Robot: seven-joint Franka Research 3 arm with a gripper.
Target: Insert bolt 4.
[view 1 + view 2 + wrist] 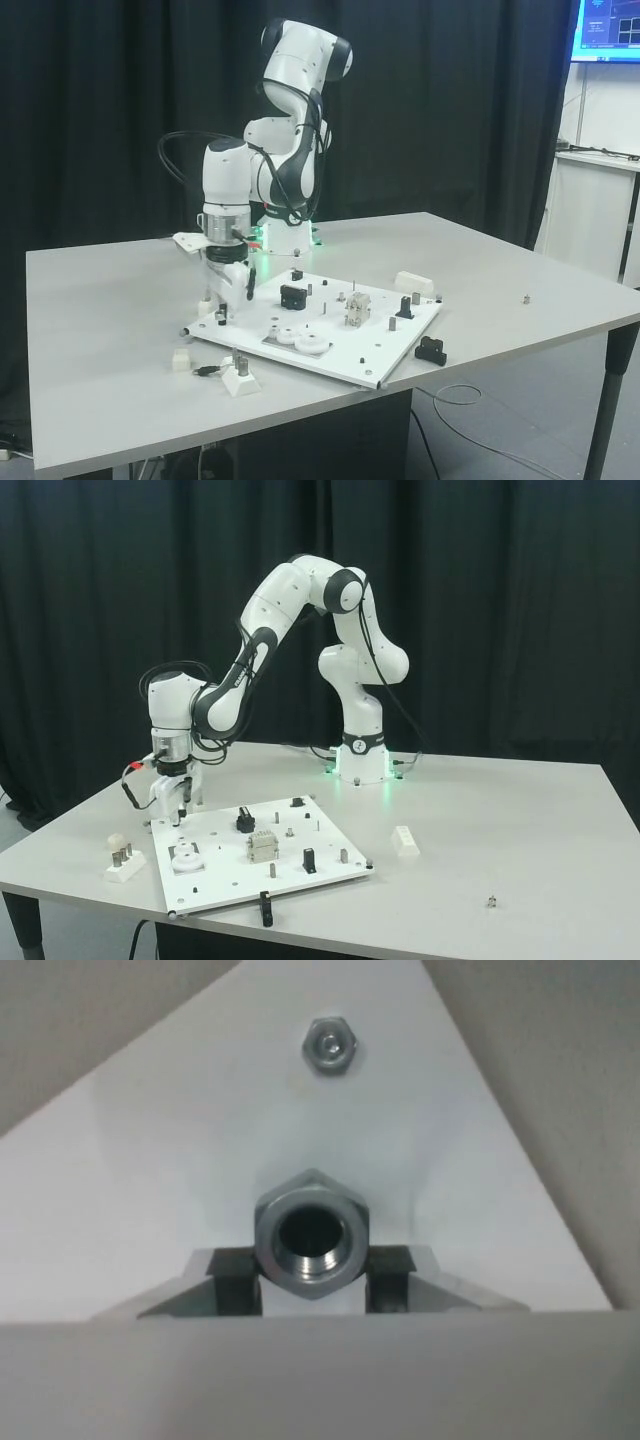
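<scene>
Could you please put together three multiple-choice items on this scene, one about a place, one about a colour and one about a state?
1. Where does the gripper work?
A. Over a corner of the white board
B. Over the arm's base
C. Beyond the table's edge

2. What colour is the curtain behind the table?
A. White
B. Green
C. Black

3. What is between the fingers in the wrist view?
A. Nothing at all
B. A hollow threaded hexagonal part
C. A cable

Answers:
1 A, as both room views show the gripper low over the board's corner farthest from the small white block.
2 C, as the curtain is black in both room views.
3 B, as the hexagonal part sits between the two fingers with its open bore facing the camera, near a small nut on the board.
</scene>
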